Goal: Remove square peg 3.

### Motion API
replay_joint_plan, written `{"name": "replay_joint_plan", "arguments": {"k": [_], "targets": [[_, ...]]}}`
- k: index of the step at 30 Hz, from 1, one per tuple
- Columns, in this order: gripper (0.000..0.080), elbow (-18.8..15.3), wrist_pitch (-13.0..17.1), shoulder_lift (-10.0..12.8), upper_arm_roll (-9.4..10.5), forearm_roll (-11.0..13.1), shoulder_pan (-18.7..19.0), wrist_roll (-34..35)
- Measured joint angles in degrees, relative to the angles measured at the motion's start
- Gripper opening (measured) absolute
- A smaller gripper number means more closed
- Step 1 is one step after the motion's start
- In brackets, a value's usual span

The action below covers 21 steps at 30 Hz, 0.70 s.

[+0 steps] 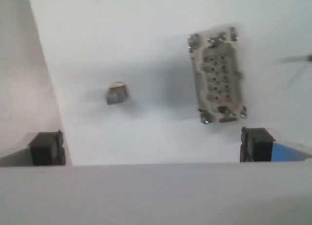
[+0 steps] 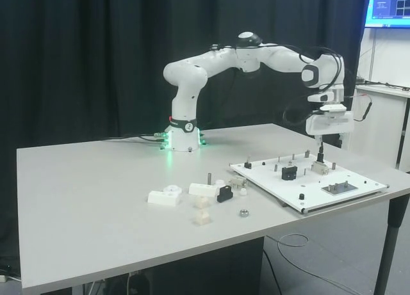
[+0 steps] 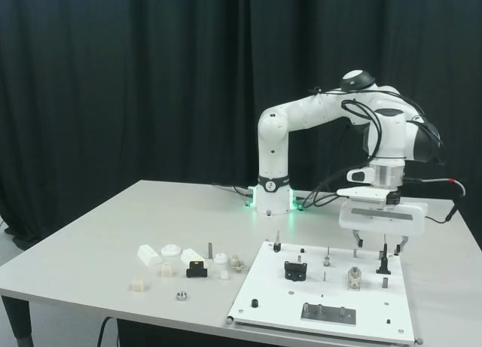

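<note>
— What's the biggest thing here?

— The wide grey worktop [image 3: 90, 249], with the white jointed robot arm [image 3: 316, 110] bolted at its far side, a green light at the base. The arm reaches over a flat white rectangular board [image 3: 263, 294] lying near the worktop's front edge.

— Any writing to read?

— Only on a lit screen [image 2: 387, 7] in the corner of the first room view, and its text is too small to read.

— And the gripper [image 3: 379, 245]?

— It hangs above the far part of the board. Its two black fingers [image 1: 46, 148] are spread wide, released, with nothing held between them.

— What lies beneath?

— In the wrist view, a pale rectangular multi-pin connector block [image 1: 219, 73] with screws at its corners is fixed to the board. Well apart from it stands the small grey square-topped peg [image 1: 117, 93], upright in the board.

— How does the peg sit against the fingers?

— Below and ahead of the fingertips, within the span between them, nearer one finger than the other, touching neither. I cannot pick it out with certainty among the small posts in the room views.

— Anything off the board?

— A cluster of small white loose blocks [image 3: 169, 257] on the worktop beside the board.
</note>
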Motion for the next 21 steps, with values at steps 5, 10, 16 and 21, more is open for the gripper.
{"name": "replay_joint_plan", "arguments": {"k": [5,10,16,21], "targets": [[0.08,2.7,-0.1,0.0,1.23,-1.5,-1.6,0.0],[0.08,5.0,-1.2,0.0,2.4,-2.0,-3.1,0.0],[0.08,7.7,-3.7,0.0,3.5,-2.0,-5.4,-0.2],[0.08,9.8,-5.5,0.0,4.41,-2.0,-7.3,-0.4]]}}
